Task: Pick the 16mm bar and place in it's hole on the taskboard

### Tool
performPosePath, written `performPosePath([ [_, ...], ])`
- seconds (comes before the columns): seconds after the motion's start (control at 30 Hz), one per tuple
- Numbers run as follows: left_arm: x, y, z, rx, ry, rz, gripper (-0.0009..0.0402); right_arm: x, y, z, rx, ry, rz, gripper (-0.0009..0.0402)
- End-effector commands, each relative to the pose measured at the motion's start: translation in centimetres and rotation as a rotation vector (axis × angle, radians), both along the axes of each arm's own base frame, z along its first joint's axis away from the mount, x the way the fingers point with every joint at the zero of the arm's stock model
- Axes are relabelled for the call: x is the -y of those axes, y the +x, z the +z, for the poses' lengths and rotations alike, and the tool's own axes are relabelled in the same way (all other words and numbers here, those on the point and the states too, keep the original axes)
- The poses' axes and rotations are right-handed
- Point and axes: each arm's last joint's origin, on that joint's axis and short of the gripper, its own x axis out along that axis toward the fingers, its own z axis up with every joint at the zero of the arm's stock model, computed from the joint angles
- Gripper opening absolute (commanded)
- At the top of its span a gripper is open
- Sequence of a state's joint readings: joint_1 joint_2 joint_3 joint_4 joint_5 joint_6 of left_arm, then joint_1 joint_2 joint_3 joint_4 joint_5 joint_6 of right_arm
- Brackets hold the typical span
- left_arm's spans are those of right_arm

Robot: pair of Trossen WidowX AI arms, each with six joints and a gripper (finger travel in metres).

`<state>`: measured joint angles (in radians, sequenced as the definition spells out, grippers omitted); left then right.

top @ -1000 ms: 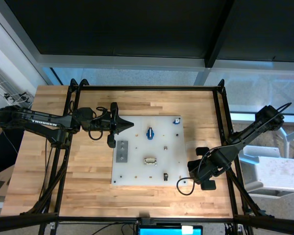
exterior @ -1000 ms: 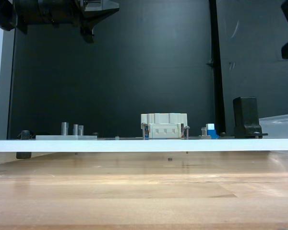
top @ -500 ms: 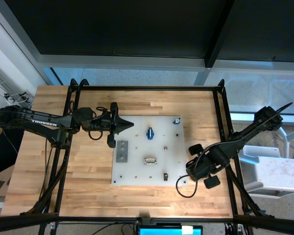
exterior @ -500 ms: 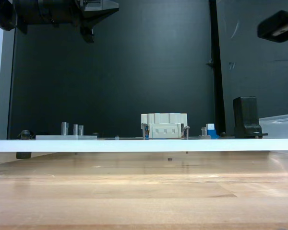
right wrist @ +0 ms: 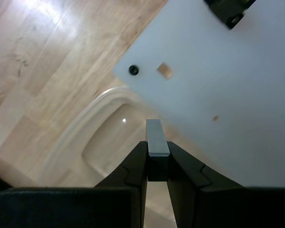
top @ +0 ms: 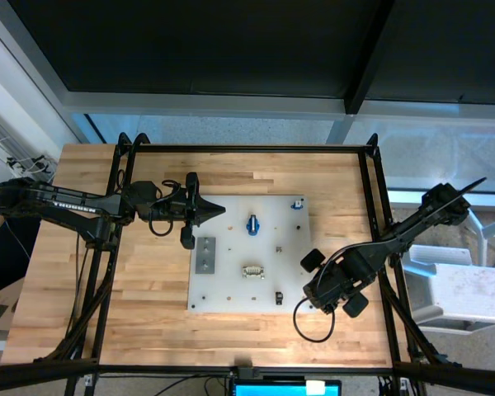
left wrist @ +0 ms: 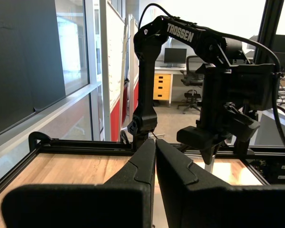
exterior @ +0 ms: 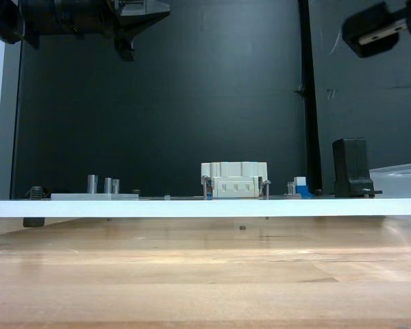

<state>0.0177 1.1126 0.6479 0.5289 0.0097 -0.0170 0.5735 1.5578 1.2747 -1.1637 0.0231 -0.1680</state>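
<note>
High view: bar aloft over the board's near right corner, tilt and collision the risks

High view and left wrist view agreed on the black left gripper point(top: 200, 216). It hung over the far left edge of the white rectangular taskboard point(top: 231, 289), fingers pressed together on nothing. Just beside it, on the board's left side, lay the grey metal block point(top: 205, 254) with holes in it, and in the low view several short pegs stood on it. Whether the 16mm seat was there I could not tell.

Further right, the black right gripper point(right wrist: 157, 151) was held above the board's near right corner, clamped on the grey metal bar point(right wrist: 156, 135). The bar was clear of any seat and gripped at one end. Its long axis ran straight out between the fingers, the free end pointing away from the wrist and down toward the board's corner and the wooden table point(top: 148, 330).

Only a short length sat in the fingers, so the bar might swivel or creep during a carry and meet its hole tilted, jamming on the rim. If the hole lay in the grey block, the right arm would have to reach close to the left gripper, and a knock between them could jar the bar loose.
</note>
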Motion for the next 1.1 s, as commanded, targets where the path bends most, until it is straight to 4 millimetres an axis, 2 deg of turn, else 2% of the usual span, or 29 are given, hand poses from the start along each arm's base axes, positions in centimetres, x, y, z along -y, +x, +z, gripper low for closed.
performPosePath([
  [0.03, 0.0, 0.0, 0.0, 0.000, 0.000, 0.000, 0.0000, -0.3, 0.7, 0.0, 0.008, -0.020, 0.045, 0.0000],
  [0.3, 0.0, 0.0, 0.0, 0.000, 0.000, 0.000, 0.0000, -0.7, 1.9, 0.0, 0.008, -0.028, 0.098, 0.0000],
  [0.57, 0.0, 0.0, 0.0, 0.000, 0.000, 0.000, 0.0000, -1.0, 2.6, -0.9, -0.015, -0.044, 0.148, 0.0000],
  [1.1, 0.0, 0.0, 0.0, 0.000, 0.000, 0.000, 0.0000, -1.7, 4.2, -1.5, -0.008, -0.056, 0.265, 0.0000],
])
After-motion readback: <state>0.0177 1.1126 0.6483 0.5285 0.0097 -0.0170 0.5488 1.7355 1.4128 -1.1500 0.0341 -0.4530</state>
